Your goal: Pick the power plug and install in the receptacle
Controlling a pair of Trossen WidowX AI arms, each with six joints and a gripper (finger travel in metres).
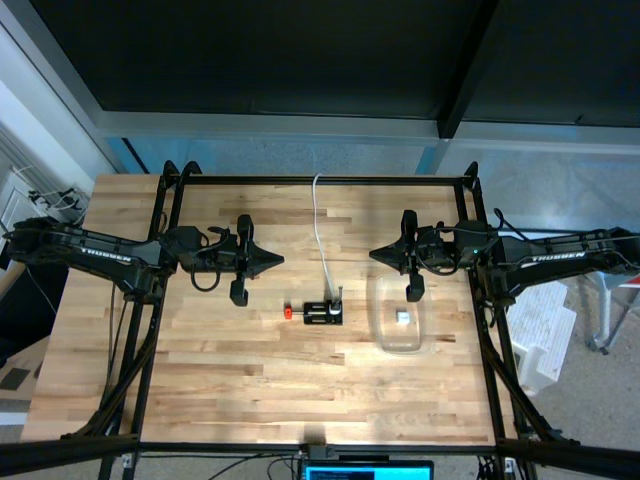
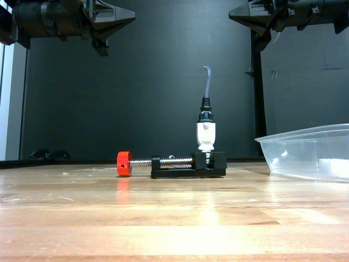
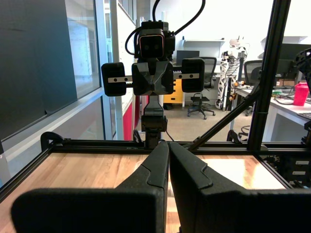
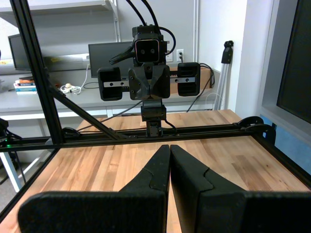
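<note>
The receptacle (image 2: 205, 134) is a white socket body standing upright in a black vise (image 2: 188, 165) with an orange-red knob (image 2: 124, 163). Its white cord (image 1: 322, 230) runs toward the table's far edge. From above, the receptacle (image 1: 338, 297) sits at mid-table between the arms. My left gripper (image 1: 276, 260) hovers high, left of the vise, shut and empty (image 3: 168, 144). My right gripper (image 1: 375, 254) hovers high on the right, also shut and empty (image 4: 170, 147). I cannot see the power plug in any view.
A clear plastic tray (image 1: 385, 335) lies right of the vise, below the right gripper, with a small pale cube (image 1: 402, 317) inside. A black frame (image 1: 320, 181) rims the wooden table. Both grippers point at each other well above the table.
</note>
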